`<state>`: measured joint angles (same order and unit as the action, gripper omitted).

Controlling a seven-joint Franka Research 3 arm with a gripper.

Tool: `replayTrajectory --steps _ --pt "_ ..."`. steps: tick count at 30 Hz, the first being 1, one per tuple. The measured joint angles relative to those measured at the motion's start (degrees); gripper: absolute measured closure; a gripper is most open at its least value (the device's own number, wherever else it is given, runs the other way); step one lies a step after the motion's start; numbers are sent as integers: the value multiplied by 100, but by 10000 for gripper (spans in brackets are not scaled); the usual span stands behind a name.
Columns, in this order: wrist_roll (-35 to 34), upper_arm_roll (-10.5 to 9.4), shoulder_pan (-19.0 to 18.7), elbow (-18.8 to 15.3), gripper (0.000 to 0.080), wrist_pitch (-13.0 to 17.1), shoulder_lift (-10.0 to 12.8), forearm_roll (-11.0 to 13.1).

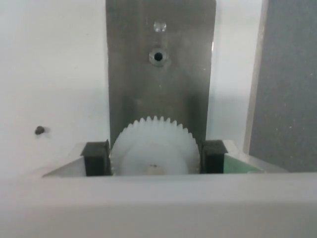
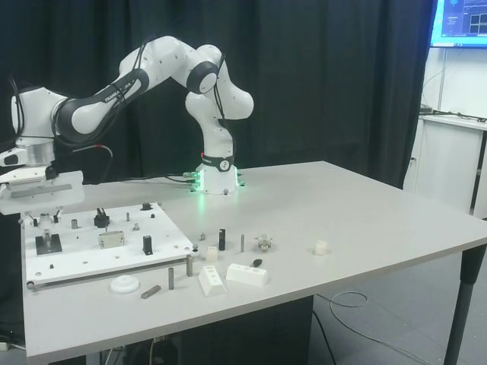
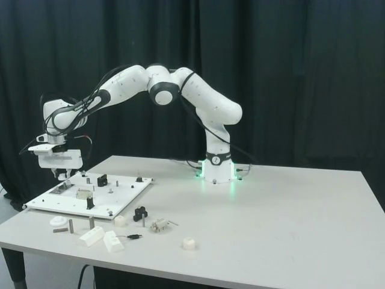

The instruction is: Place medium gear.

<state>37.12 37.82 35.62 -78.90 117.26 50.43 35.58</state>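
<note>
white rounded arm (image 3: 198,96) — black joint bands, black cable, green-lit base (image 3: 217,173).

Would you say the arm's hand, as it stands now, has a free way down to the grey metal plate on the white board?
Probably yes. The hand holds the white toothed gear directly over the grey metal plate, and nothing visible lies between them.
</note>
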Motion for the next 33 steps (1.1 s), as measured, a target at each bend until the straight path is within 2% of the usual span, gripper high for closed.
replayTrajectory --steps 9,33 --pt "0 23 -4 0 410 -72 -74 -26" --pt "-10 27 -33 12 411 -88 -80 -27"
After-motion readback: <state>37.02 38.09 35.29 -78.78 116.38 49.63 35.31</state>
